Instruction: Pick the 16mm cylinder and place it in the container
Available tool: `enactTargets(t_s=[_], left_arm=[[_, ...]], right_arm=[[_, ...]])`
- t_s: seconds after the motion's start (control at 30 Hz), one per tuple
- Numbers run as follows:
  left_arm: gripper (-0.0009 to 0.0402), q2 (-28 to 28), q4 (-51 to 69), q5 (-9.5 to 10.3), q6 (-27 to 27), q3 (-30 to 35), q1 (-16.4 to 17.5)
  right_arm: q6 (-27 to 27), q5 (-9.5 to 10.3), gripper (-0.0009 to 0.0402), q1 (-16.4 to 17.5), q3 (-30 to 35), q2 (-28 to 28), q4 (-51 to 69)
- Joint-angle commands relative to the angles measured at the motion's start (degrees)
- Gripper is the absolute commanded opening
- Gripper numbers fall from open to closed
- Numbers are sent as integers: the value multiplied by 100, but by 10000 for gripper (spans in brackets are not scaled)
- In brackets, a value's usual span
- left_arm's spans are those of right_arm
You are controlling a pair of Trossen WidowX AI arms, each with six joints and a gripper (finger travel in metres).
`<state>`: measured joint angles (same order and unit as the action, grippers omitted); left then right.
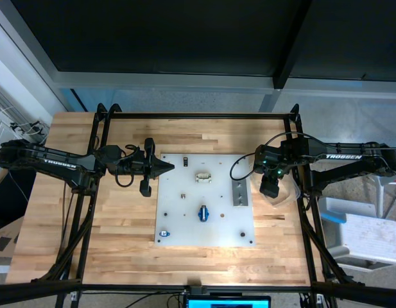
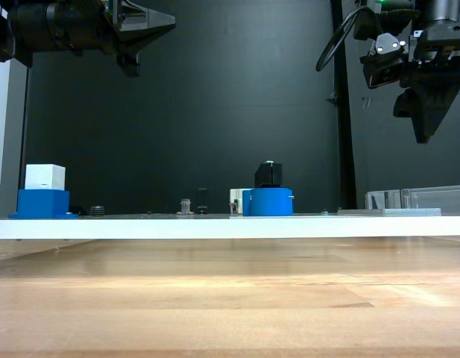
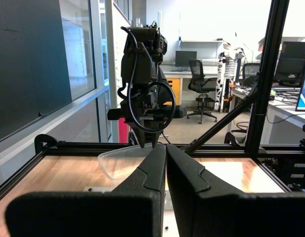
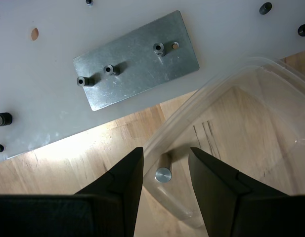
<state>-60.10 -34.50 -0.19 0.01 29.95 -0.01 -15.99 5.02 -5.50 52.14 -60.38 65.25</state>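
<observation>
A small metal cylinder [image 4: 163,173] rests inside the see-through container [image 4: 251,113], close to its rounded rim. My right gripper [image 4: 164,151] hangs open directly above it, with neither finger touching it. From above, the right gripper [image 1: 269,190] sits over the container [image 1: 282,197], which stands on the wood just right of the white board. In the low view the right gripper [image 2: 422,133] is well above the table. My left gripper [image 1: 171,167] is shut and empty, held high over the board's left edge, fingertips [image 3: 162,150] pressed together and pointing toward the right arm.
The white board [image 1: 185,218] carries a metal plate with studs [image 4: 135,61], a blue holder with a black part [image 2: 268,200], a blue base with a white cube [image 2: 43,192] and small pegs. A black frame runs around the table.
</observation>
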Motion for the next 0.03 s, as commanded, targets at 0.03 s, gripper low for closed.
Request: enactTargets(t_s=[0.03], left_arm=[[0, 0, -2, 0, 0, 0, 0]], right_arm=[[-2, -2, 126, 2, 2, -2, 0]])
